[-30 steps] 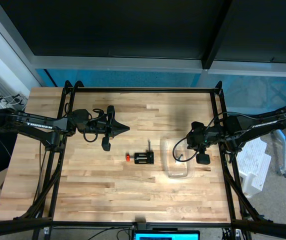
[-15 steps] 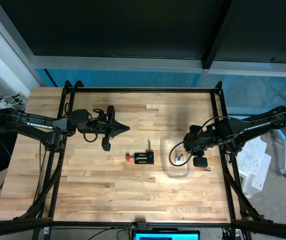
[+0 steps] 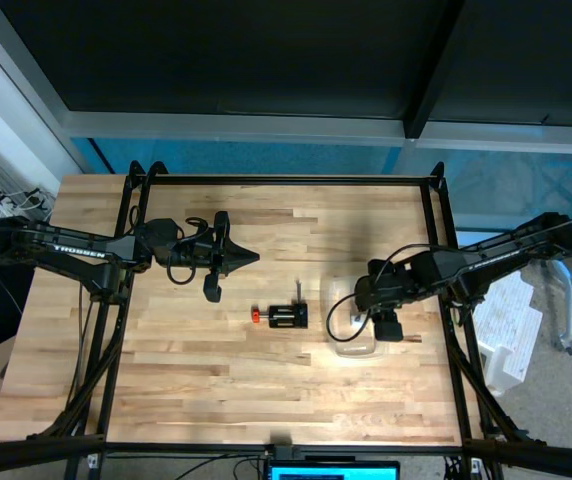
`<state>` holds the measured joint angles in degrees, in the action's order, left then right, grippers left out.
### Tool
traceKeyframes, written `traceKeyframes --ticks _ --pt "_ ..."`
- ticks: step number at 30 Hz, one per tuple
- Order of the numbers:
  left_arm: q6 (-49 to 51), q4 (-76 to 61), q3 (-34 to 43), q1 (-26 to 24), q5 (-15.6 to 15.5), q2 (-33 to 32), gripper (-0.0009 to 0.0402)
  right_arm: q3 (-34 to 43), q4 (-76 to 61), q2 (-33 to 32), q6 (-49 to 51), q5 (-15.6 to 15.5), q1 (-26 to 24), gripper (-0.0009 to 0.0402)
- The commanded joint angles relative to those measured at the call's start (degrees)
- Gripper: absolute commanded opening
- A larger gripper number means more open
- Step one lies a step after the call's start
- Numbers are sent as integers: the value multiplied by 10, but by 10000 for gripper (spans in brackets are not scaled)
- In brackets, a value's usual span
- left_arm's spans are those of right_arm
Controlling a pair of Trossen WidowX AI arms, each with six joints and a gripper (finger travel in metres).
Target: Pick the usb-c connector and install on the hub
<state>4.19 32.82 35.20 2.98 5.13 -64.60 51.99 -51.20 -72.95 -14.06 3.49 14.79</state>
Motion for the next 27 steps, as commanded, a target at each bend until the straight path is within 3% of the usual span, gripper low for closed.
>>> traceKeyframes --ticks 1,27 --pt "0 0 0 0 0 0 0 0 9 -19 0 1 2 177" --pt "0 0 0 0 0 0 0 -24 94 -101 -51 2 16 177"
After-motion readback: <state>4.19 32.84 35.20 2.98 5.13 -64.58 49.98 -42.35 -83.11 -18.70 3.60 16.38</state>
